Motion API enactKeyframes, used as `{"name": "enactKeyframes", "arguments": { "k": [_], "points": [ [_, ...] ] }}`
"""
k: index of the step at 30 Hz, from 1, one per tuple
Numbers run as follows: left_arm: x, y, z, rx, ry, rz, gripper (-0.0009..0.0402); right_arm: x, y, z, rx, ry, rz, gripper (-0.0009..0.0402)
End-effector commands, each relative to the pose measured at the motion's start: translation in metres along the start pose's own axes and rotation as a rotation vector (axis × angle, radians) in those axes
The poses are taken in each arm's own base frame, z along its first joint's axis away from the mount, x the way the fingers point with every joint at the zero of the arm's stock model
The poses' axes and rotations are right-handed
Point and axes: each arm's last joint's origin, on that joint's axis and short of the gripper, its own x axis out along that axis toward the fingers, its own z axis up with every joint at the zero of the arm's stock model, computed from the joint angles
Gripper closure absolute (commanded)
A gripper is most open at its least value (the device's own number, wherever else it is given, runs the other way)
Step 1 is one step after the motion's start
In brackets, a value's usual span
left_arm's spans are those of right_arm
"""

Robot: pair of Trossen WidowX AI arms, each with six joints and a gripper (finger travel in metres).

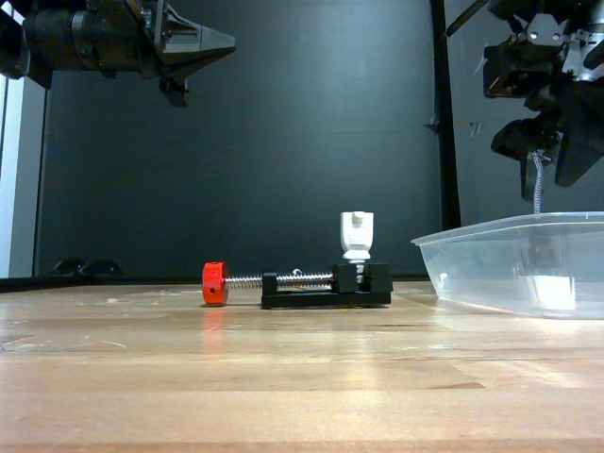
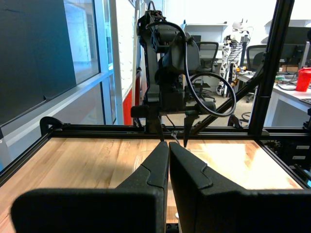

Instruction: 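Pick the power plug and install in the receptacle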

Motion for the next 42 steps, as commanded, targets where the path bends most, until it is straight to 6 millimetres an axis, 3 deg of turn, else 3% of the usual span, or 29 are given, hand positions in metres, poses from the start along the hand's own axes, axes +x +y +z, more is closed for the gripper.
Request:
{"name": "enactKeyframes", "arguments": {
  "k": [1, 27, 42],
  "points": [
    [0.000, 0.000, 0.000, 0.000, 0.000, 0.000, 0.0393, 0.008, 0.002, -0.001, -0.003, 0.006, 0.001, 0.0177],
    [0.000, 0.000, 0.000, 0.000, 0.000, 0.000, 0.0393, 0.039, 0.016, 0.006, -0.028, 0.034, -0.002, 0.0177],
    [0.000, 0.000, 0.000, 0.000, 0.000, 0.000, 0.0393, 0.040, 0.017, 0.006, -0.033, 0.030, -0.024, 0.0177]
  ]
}}
